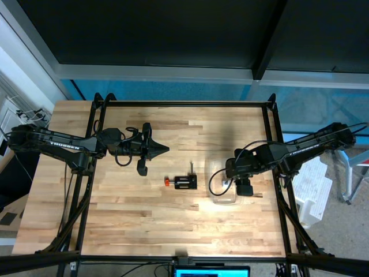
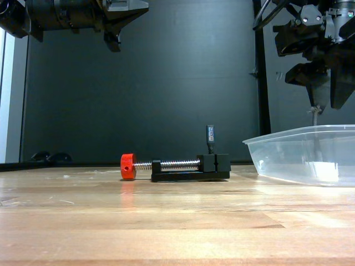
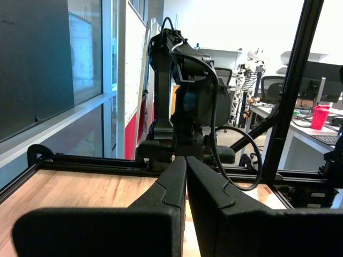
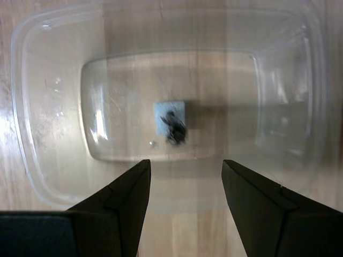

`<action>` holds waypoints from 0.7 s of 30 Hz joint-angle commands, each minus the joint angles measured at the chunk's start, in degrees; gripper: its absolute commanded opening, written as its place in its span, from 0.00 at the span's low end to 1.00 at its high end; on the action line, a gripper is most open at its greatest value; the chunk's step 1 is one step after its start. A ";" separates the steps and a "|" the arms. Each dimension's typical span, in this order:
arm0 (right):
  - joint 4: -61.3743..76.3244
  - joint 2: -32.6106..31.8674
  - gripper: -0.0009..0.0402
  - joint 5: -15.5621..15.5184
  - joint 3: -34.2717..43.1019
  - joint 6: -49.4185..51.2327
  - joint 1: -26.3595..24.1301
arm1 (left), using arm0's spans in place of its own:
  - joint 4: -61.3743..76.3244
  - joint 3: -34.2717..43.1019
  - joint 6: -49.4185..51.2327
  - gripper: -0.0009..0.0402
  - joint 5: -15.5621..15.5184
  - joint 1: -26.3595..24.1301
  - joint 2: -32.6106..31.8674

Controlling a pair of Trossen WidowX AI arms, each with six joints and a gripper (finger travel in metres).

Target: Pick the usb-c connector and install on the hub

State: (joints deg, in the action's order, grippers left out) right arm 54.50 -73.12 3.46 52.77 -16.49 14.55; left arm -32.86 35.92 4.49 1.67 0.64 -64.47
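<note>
Two sets of jaws over our counter (image 1: 144, 225): we see the left gripper (image 3: 186, 160) aloft, pressed together; the right gripper (image 4: 185, 163) spread above the connector (image 4: 171, 126), lying free in a tub (image 4: 32, 160).

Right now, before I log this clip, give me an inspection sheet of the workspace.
Surface: wooden table.
Job's things: usb-c connector lies free on a pale pad inside the clear container, not held. The vise clamps a small upright part, possibly the hub.
Clutter: nothing seen.
End effectors: left end effector shut, raised above the table's left half. Right end effector open, hovering over the container and holding nothing.
Cables: black cable arcs over the right arm; the left arm carries a loop too.
Surroundings: black frame around the table; screen at the near edge.
</note>
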 commanded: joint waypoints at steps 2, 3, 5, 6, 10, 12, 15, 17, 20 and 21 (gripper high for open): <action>-2.03 -1.03 0.48 0.04 -1.16 -0.85 0.26 | 0.00 0.02 -0.02 0.02 0.00 0.02 -0.02; -2.16 -1.46 0.48 0.07 -1.20 -0.85 0.33 | 0.02 0.02 -0.02 0.02 0.00 0.00 -0.02; -2.73 -2.12 0.49 0.04 -1.27 -0.85 0.42 | 0.00 0.02 -0.02 0.02 0.00 0.00 -0.02; -3.02 -2.47 0.49 0.04 -1.27 -0.85 0.50 | 0.00 0.02 -0.02 0.02 0.00 0.00 -0.02; -4.35 -2.89 0.50 0.07 -1.81 -0.81 0.61 | 0.00 0.02 -0.02 0.02 0.00 0.00 -0.02; -4.68 -3.23 0.50 0.04 -2.03 -0.81 0.63 | 0.00 0.02 -0.02 0.02 0.00 0.00 -0.02; -5.44 -3.54 0.50 0.02 -2.62 -0.85 0.72 | 0.02 0.02 -0.02 0.02 0.00 0.00 -0.02; -6.60 -3.54 0.50 0.02 -3.15 -1.22 0.85 | 0.00 0.02 -0.02 0.02 0.00 0.00 -0.02; -7.48 -3.54 0.50 0.04 -3.82 -1.27 1.01 | 0.02 0.02 -0.02 0.02 0.00 0.00 -0.02; -7.76 -3.54 0.50 0.04 -4.02 -1.27 1.05 | 0.00 0.02 -0.02 0.02 0.00 0.00 -0.02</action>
State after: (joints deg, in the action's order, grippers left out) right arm 47.18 -76.66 3.49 48.99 -17.80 15.53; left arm -32.86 35.92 4.49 1.67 0.64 -64.47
